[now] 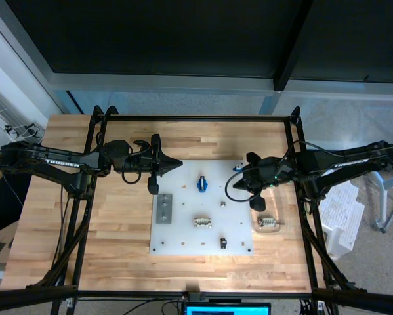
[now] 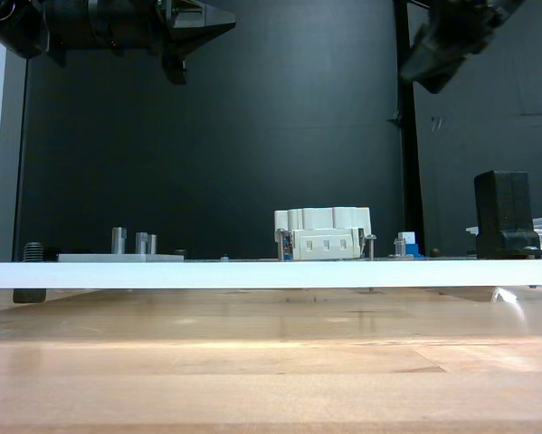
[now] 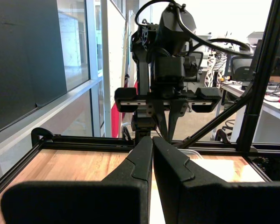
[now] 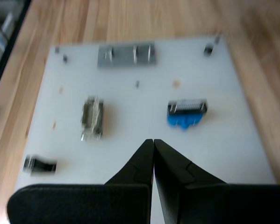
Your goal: Pick the HAN10E connector and install on the hub
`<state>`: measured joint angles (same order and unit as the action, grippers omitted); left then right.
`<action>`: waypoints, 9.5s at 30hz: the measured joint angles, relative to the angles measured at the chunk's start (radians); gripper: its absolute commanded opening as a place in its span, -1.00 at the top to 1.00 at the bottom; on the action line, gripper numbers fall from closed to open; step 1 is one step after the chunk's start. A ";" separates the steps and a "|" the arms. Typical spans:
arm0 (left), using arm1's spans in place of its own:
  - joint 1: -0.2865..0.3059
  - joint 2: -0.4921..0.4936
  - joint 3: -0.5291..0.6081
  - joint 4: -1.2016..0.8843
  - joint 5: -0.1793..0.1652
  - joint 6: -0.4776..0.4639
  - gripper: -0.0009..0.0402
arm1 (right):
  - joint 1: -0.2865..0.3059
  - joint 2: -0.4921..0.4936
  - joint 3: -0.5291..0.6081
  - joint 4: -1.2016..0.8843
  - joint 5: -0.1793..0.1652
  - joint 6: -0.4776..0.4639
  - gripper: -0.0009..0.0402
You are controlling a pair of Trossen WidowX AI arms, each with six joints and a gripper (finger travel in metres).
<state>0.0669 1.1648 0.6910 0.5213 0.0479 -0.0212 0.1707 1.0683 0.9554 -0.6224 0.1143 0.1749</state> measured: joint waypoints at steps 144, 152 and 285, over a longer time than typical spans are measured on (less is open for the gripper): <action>0.000 0.000 0.000 0.000 0.000 0.000 0.96 | 0.462 0.260 -0.239 -0.227 -0.023 0.459 0.96; 0.000 0.000 0.000 0.000 0.000 0.000 0.96 | 0.462 0.260 -0.240 -0.227 -0.025 0.459 0.96; 0.000 0.000 0.000 0.000 0.000 0.000 0.96 | 0.504 0.226 -0.011 -0.480 -0.001 0.527 -0.33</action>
<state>0.0669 1.1648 0.6907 0.5213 0.0483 -0.0212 0.6743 1.2942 0.9443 -1.1027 0.1131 0.7021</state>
